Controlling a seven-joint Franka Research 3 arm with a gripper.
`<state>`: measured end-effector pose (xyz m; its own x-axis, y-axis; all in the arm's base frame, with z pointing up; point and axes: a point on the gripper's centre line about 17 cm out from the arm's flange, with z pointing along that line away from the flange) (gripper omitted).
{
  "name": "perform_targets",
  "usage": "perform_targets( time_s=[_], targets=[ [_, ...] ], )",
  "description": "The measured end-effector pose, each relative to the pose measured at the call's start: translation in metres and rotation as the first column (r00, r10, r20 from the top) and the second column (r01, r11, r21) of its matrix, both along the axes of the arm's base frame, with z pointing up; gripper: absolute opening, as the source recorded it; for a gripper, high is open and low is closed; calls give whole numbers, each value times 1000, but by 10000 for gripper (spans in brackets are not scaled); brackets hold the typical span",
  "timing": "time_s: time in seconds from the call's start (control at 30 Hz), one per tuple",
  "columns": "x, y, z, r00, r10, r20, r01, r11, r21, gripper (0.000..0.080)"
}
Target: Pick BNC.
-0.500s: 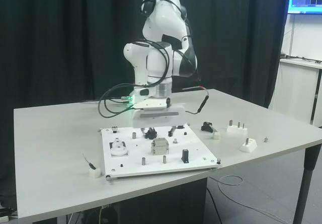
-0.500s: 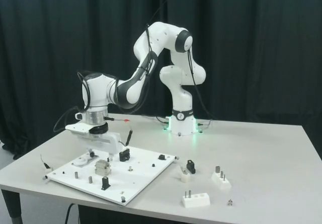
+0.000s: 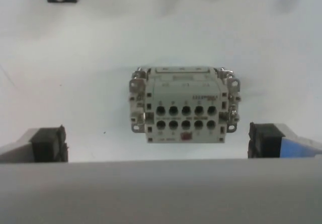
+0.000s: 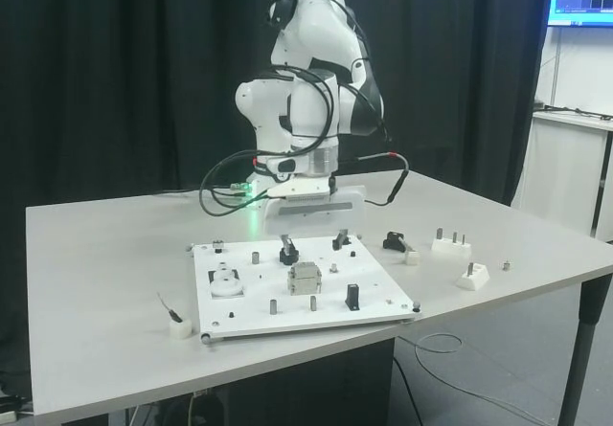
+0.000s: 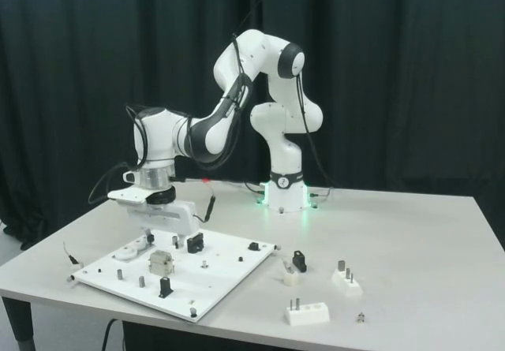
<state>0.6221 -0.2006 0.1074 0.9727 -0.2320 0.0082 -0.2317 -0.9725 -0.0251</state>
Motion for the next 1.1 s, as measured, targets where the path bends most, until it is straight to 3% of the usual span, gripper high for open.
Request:
perform_targets(
  time_s=[0.5, 1.1],
  targets=[
    [0, -2, 9, 1000, 20, 12, -20, 1000, 0, 800],
    [-4, -21, 36, 994, 95, 52, -95, 995, -7, 800]
  ],
)
